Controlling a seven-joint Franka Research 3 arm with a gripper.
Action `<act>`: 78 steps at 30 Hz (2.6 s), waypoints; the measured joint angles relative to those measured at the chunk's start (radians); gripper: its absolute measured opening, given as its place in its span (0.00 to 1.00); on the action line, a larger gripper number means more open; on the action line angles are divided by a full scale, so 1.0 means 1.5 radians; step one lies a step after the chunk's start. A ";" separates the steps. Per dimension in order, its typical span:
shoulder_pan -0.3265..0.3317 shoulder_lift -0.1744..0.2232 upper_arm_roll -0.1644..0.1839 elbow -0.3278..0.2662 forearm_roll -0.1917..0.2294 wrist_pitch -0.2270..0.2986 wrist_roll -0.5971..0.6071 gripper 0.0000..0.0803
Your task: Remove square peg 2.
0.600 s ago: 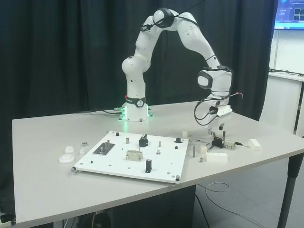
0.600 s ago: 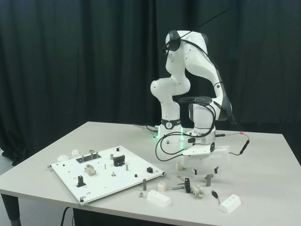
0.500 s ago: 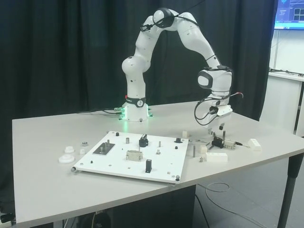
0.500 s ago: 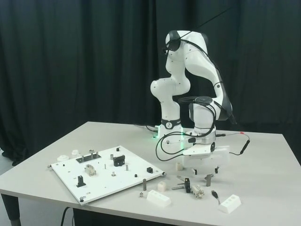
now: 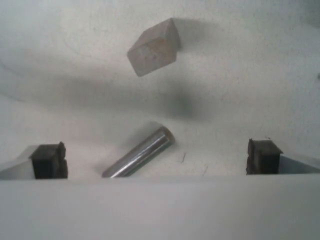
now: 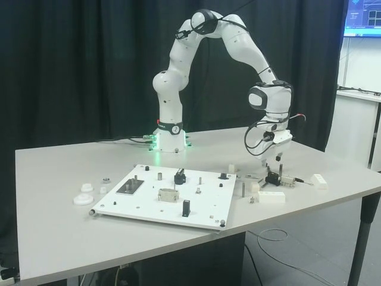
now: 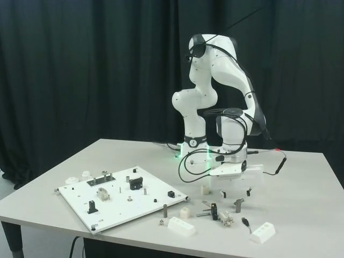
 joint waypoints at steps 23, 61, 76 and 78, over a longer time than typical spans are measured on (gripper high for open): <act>-0.015 -0.014 -0.029 0.038 -0.012 -0.050 -0.090 1.00; -0.085 -0.006 -0.098 0.104 -0.082 -0.132 -0.325 1.00; -0.170 0.011 -0.098 0.101 -0.123 -0.136 -0.427 1.00; -0.180 0.013 -0.097 0.100 -0.127 -0.136 -0.441 1.00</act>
